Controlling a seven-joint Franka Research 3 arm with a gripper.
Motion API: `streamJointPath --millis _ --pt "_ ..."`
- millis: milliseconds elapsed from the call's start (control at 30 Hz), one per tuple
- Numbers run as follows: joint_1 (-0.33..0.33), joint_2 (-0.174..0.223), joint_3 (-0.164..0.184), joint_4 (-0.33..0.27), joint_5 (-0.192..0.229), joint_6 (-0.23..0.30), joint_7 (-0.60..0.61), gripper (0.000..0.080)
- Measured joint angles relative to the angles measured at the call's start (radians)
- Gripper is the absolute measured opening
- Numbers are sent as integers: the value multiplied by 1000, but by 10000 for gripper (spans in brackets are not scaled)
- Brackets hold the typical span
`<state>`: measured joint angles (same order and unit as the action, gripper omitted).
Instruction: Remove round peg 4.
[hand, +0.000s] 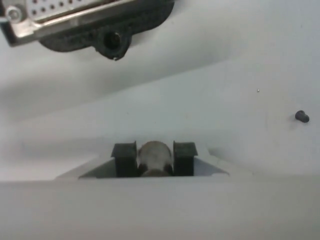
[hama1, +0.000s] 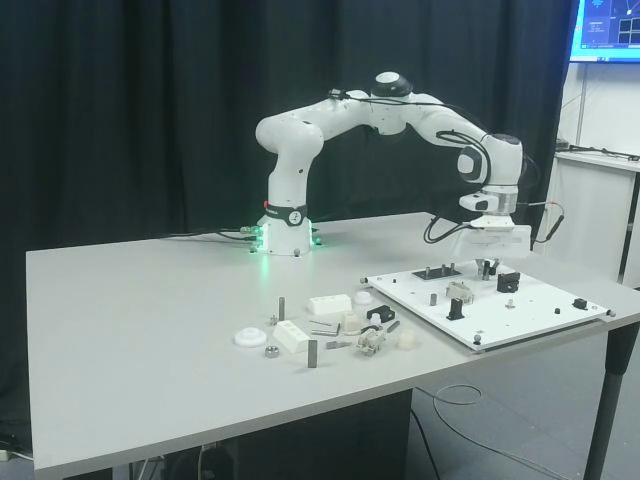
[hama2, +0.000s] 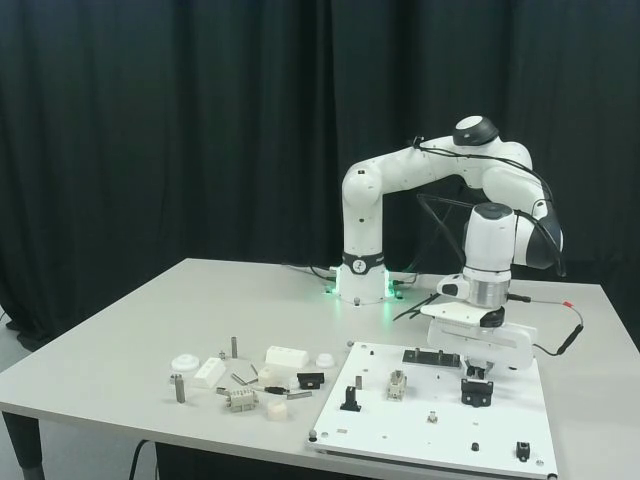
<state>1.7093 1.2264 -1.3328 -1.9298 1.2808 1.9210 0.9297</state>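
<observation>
White board (hand: 225, 100), unlabelled grey peg (hand: 155, 156)

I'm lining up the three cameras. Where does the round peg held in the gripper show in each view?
Wrist view: the round peg sits low in the centre, between the two black fingers.
First room view: at the gripper, too small to make out.
Second room view: hidden inside the gripper.
Shared landmark: the white board beneath the gripper.
</observation>
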Motion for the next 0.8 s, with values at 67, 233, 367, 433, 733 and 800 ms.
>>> streamJointPath --millis 67,233,367,433,733,800 --pt "-3 0 0 3 0 -5 0 152" --pt "-13 -1 0 10 0 -20 0 152" --pt "-22 -2 0 19 -1 -34 0 152" --pt "-28 -2 0 24 -3 -42 0 152" --pt "-42 -2 0 41 -12 -68 0 152" --pt "-43 -2 0 44 -15 -70 0 152"
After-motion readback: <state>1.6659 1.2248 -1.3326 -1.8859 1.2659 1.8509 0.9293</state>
